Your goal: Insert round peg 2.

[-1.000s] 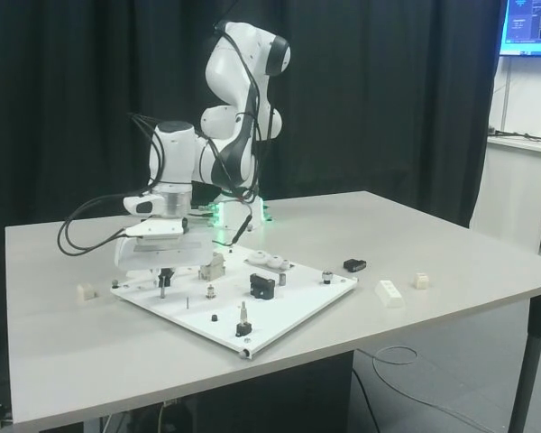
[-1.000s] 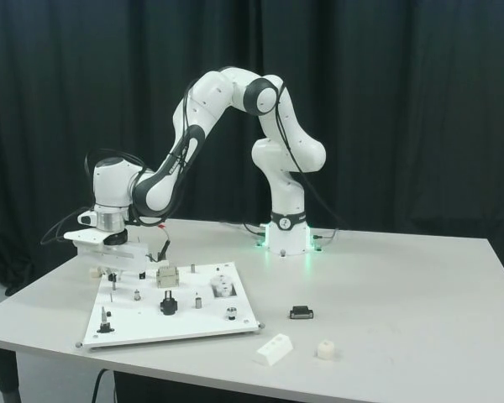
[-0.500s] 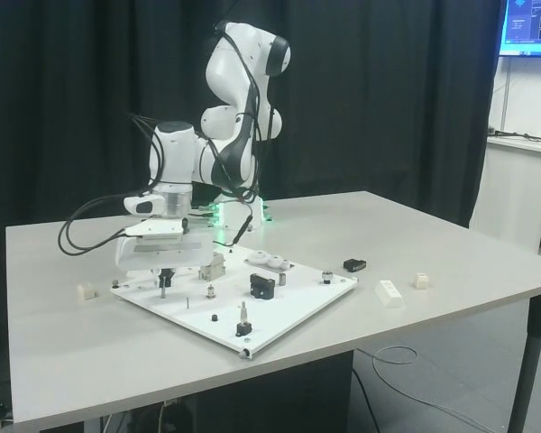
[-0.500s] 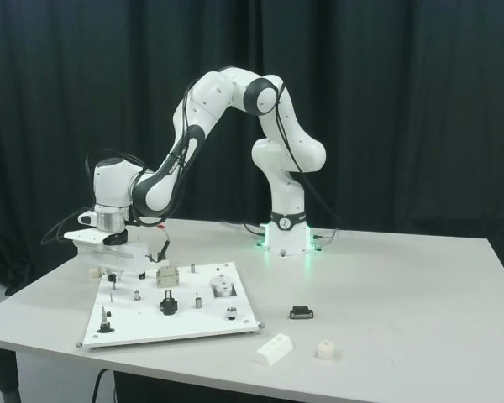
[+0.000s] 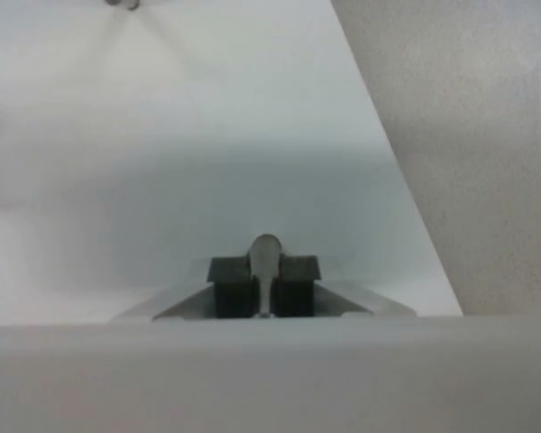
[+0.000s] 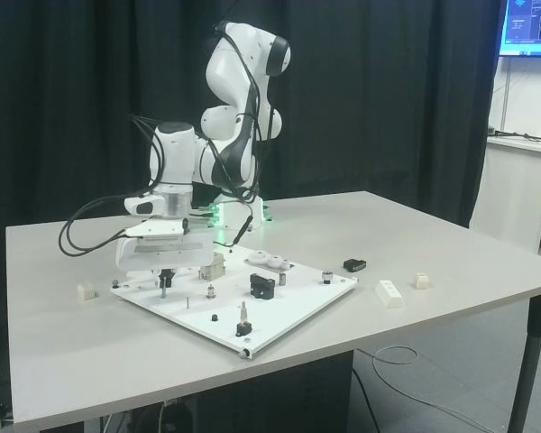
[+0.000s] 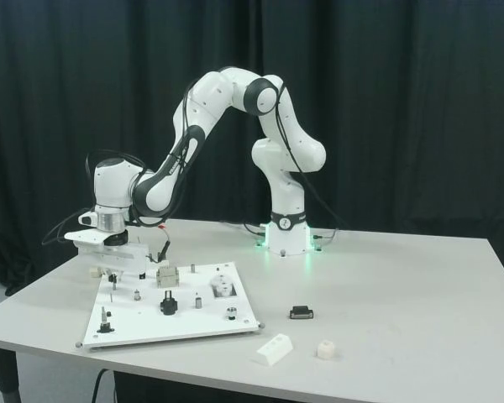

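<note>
While the gripper (image 5: 265, 298) is closed on round peg 2 (image 5: 266, 271), the peg is held upright just above the white board (image 6: 279, 311), near the board's far corner beside the grey block (image 6: 214, 267). The insertion step is judged to be in hand. A straight descent into the hole, which is hidden here, is called for next.

Grey table (image 6: 451, 244) carries white board (image 6: 293, 311), small white block (image 6: 87, 290) beside it, black part (image 6: 354, 264), long white block (image 6: 389, 292), small white cube (image 6: 420, 280), arm base (image 7: 287, 239)
</note>
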